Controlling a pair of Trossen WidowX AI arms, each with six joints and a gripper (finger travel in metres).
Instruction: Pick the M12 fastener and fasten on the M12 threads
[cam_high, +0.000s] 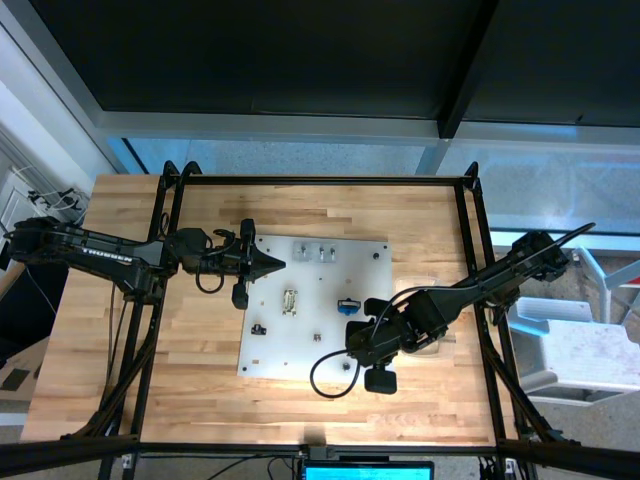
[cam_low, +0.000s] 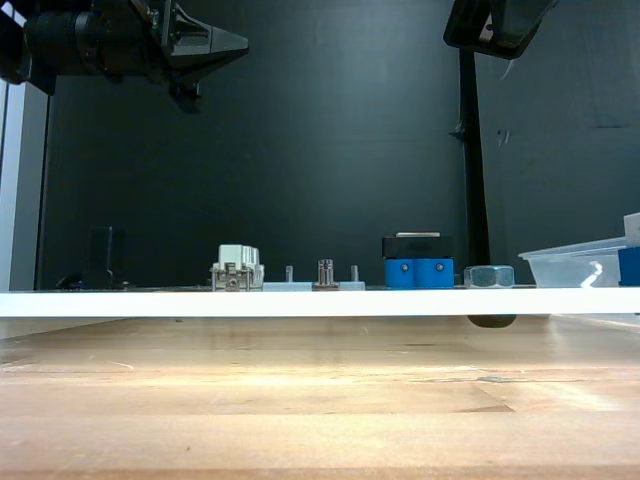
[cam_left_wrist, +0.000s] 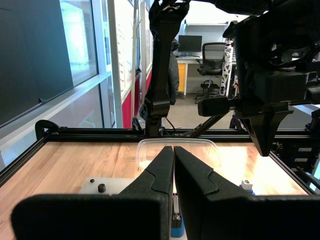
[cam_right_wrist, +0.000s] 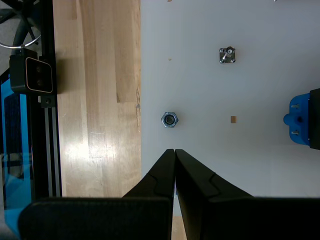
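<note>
Tall windows (cam_left_wrist: 79, 37) line one side; far behind, an office chair (cam_left_wrist: 212, 55) stands by a desk (cam_left_wrist: 187, 59) with a monitor (cam_left_wrist: 190, 43).

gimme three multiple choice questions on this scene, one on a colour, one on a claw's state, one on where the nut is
1. The capped piece on the white board is: A red, B blue, C green.
2. The right claw is: A open, B shut on the silver nut, C shut and empty.
3. The silver nut lies: A on the white board, B on the capped piece, C in the left claw.

1 B: it shows blue in the right wrist view.
2 C: its fingers meet with nothing between, above the board.
3 A: it sits on the board near the edge; the left claw, shut, hovers empty over the board's left edge.
</note>
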